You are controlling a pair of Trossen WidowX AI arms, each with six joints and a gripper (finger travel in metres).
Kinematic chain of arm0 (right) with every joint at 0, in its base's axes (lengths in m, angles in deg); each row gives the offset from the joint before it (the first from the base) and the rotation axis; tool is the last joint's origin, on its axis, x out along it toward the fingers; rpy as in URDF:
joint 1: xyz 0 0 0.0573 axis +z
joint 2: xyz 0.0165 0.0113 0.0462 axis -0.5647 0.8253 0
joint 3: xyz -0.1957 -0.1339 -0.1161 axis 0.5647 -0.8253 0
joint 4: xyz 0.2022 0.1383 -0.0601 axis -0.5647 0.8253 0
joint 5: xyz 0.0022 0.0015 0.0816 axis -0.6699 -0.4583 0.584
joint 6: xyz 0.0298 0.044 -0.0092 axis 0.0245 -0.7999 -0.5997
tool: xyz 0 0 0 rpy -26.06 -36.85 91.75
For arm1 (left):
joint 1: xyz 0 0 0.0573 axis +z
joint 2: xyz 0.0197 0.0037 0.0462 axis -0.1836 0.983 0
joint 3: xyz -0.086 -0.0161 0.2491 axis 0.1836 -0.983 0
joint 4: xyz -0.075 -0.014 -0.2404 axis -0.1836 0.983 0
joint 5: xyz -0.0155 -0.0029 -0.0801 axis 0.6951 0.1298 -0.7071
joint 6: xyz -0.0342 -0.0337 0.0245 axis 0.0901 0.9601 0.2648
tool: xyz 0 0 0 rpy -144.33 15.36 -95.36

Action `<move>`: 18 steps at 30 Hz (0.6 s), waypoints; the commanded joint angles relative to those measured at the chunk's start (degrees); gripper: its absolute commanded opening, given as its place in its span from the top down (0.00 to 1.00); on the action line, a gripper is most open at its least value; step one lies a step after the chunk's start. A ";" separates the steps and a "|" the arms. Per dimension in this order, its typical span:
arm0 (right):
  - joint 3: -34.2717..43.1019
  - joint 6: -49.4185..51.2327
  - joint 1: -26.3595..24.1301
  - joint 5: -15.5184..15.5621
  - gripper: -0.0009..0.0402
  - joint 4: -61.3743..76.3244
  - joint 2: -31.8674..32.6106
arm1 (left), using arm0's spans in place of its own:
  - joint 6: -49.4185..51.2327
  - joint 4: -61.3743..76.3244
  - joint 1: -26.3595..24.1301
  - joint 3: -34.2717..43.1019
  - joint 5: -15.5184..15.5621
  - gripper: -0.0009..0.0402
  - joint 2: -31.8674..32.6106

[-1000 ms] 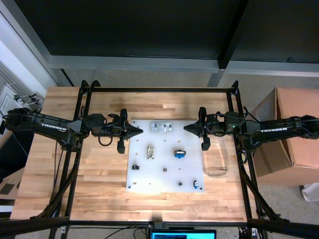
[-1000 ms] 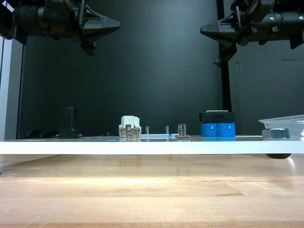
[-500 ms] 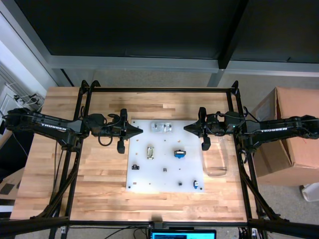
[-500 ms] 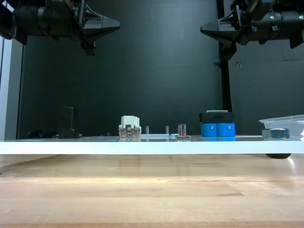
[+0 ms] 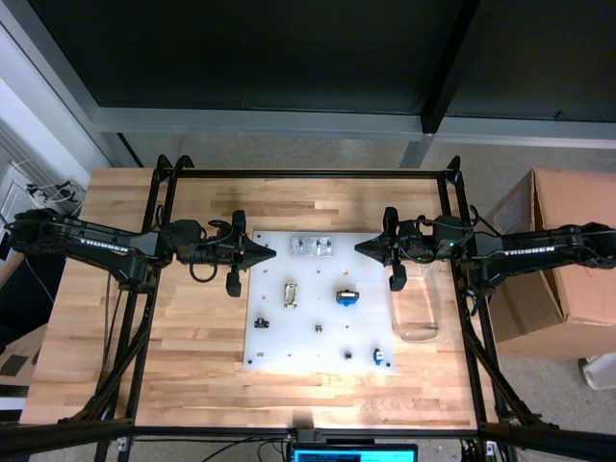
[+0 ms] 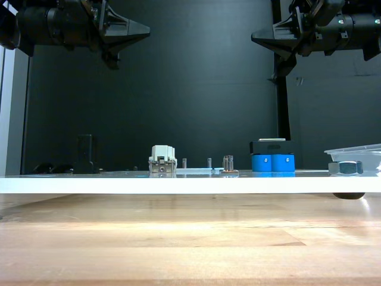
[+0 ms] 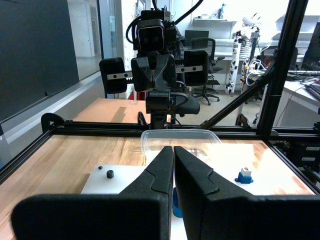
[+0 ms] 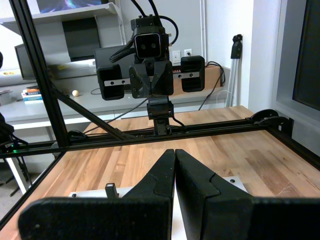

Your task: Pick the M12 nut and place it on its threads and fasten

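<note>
The small silver hexagonal M12 nut [image 6: 346, 168] sits on its stud near the near right edge of the flat white task board [image 5: 279, 337]. In the low view the nut lies level, run down to the board surface and hiding the stud's ribs. It stands in front of the clear plastic tray [image 5: 421, 335]. The high view shows this tray lying off the board, just beside its right edge. In that view the nut's place appears only as a small dark spot on the board.

The black right gripper [image 5: 358, 247] hangs high above the board's far right part, pointing toward the board's middle. Its jaws are pressed together tip to tip. The black left gripper [image 5: 272, 253] hangs at a similar height above the board's far left part, pointing inward. Its jaws are likewise pressed together. Both grippers are well apart from the nut.

Other items on the board:
- A blue block with a black top [image 5: 346, 296], right of the middle.
- A cream-white connector housing [image 5: 290, 295], left of the middle.
- A small copper-based part [image 5: 318, 329], nearward of the middle.
- A small blue-and-white piece [image 5: 380, 358], at the near right corner.
- Silver fittings [image 5: 313, 246], at the far edge.

The board lies on a light wooden table [image 5: 192, 366]. A brown cardboard box [image 5: 568, 260] stands well to the board's right.
</note>
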 commanded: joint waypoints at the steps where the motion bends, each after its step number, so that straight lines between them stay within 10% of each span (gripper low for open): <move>1: 0.02 -0.09 0.02 0.00 0.98 0.85 0.02 | -0.04 0.00 0.00 0.00 -0.02 0.98 0.00; 18: 0.02 -0.09 0.00 -0.02 0.98 0.94 0.02 | -0.02 0.00 0.02 0.00 -0.02 0.98 0.00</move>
